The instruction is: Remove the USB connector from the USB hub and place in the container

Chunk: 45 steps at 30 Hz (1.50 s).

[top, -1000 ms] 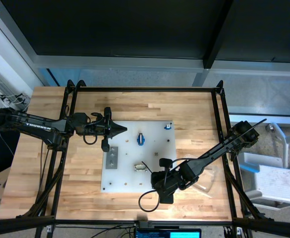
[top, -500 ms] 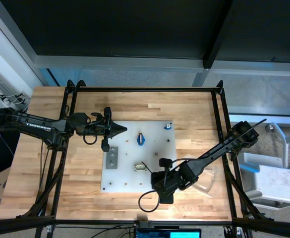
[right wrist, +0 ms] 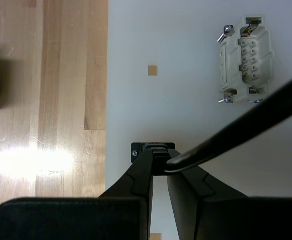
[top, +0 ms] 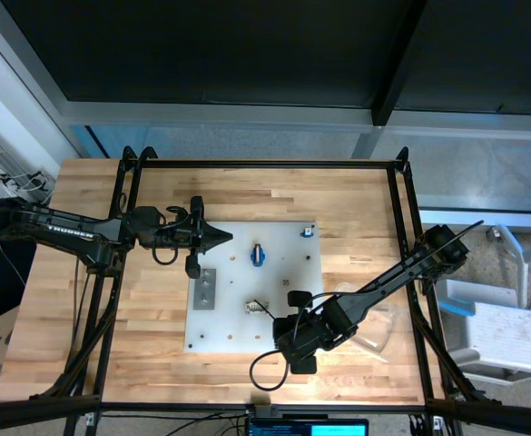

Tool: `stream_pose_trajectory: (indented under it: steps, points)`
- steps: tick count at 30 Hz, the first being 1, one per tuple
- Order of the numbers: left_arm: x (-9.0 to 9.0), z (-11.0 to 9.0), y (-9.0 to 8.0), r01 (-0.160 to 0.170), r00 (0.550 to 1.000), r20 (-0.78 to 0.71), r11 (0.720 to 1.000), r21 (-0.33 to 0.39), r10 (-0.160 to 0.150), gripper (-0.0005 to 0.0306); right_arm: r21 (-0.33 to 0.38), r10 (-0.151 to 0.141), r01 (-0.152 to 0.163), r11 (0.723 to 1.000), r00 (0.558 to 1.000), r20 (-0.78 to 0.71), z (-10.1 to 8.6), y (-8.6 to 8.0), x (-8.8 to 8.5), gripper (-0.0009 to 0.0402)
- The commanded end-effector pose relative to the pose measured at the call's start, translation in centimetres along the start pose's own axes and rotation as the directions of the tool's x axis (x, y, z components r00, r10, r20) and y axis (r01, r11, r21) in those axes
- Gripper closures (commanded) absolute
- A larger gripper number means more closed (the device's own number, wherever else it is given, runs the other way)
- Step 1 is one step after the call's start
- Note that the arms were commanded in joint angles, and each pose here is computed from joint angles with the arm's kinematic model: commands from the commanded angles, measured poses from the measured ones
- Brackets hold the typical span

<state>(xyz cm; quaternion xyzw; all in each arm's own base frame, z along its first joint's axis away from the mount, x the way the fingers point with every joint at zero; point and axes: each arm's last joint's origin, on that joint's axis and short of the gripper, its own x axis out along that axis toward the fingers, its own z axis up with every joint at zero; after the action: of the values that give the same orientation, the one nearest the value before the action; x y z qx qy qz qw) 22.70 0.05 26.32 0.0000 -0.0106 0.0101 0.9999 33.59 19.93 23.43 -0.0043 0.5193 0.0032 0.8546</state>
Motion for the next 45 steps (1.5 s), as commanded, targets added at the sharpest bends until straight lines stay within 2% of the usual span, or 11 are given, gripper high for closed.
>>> stream_pose_trajectory:
  steps: [1,4,6,15,20,22,27,34,39,43,45]
  points:
    - [0.0,0.0,0.0,0.000,1.000,0.000,1.000,0.000,0.000,0.0300,0.003,0.002,-0.002,1.000,1.000,0.003,0.0,0.0,0.0,0.0393]
    - [0.0,0.0,0.0,0.000,1.000,0.000,1.000,0.000,0.000,0.0300,0.018,0.001,-0.001,1.000,1.000,0.008,-0.1,0.0,-0.3,0.0393]
    - [0.0,0.0,0.0,0.000,1.000,0.000,1.000,0.000,0.000,0.0300,0.024,-0.013,0.013,1.000,1.000,0.015,-0.2,-0.1,-0.4,0.0393]
    - [0.0,0.0,0.0,0.000,1.000,0.000,1.000,0.000,0.000,0.0300,0.034,-0.047,0.045,0.998,0.997,0.062,-0.7,0.1,-0.9,0.0393]
    - [0.0,0.0,0.0,0.000,1.000,0.000,1.000,0.000,0.000,0.0300,0.069,-0.028,0.022,0.997,0.995,0.097,-1.3,0.1,-1.0,0.0394]
    - [0.0,0.0,0.0,0.000,1.000,0.000,1.000,0.000,0.000,0.0300,0.074,-0.041,0.033,0.997,0.993,0.112,-1.6,0.0,-1.2,0.0394]
    - [0.0,0.0,0.0,0.000,1.000,0.000,1.000,0.000,0.000,0.0300,0.084,-0.045,0.033,0.996,0.988,0.146,-2.2,-0.2,-1.6,0.0394]
    - [0.0,0.0,0.0,0.000,1.000,0.000,1.000,0.000,0.000,0.0300,0.086,-0.028,0.013,0.996,0.984,0.175,-2.9,-0.4,-1.7,0.0394]
    - [0.0,0.0,0.0,0.000,1.000,0.000,1.000,0.000,0.000,0.0300,0.078,-0.026,0.012,0.997,0.984,0.174,-2.9,-0.3,-1.7,0.0394]
    - [0.0,0.0,0.0,0.000,1.000,0.000,1.000,0.000,0.000,0.0300,0.054,-0.015,0.006,0.999,0.985,0.173,-2.7,-0.2,-1.7,0.0393]
    - [0.0,0.0,0.0,0.000,1.000,0.000,1.000,0.000,0.000,0.0300,0.034,0.000,-0.006,0.999,0.986,0.164,-2.4,-0.1,-1.7,0.0393]
